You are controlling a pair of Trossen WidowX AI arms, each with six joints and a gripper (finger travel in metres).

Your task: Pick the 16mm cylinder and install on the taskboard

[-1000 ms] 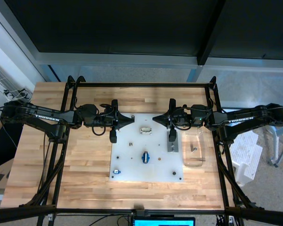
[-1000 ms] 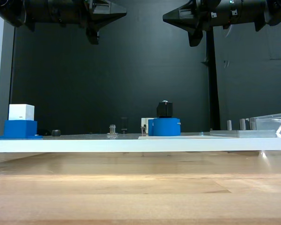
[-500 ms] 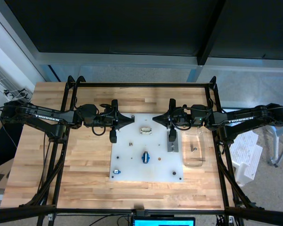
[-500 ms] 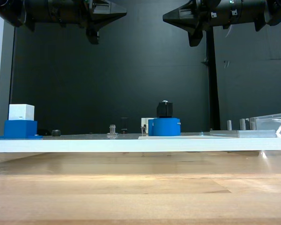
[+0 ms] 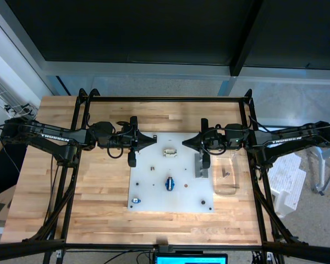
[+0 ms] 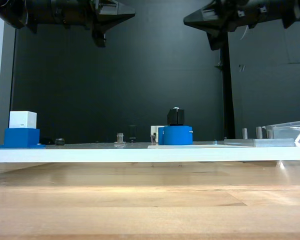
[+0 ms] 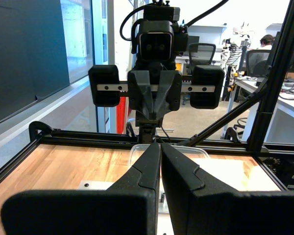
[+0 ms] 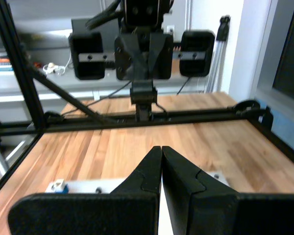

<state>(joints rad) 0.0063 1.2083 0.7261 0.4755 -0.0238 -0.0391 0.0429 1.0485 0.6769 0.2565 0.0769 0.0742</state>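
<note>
From above, the small grey 16mm cylinder [image 5: 225, 174] lies in the clear tray [image 5: 234, 190], beside the white taskboard [image 5: 151, 190], toward the counter's right edge. Only the wrist cameras show both claws: left claw [image 7: 160, 154] and right claw [image 8: 161, 155] pinched together, empty, high over the taskboard's far edge. White arm lettering, unreadable

Black left end effector [image 5: 153, 139] and right end effector [image 5: 185, 141], white taskboard [image 5: 153, 190], blue connector [image 5: 169, 183], wood-grain table [image 5: 99, 192]
</note>
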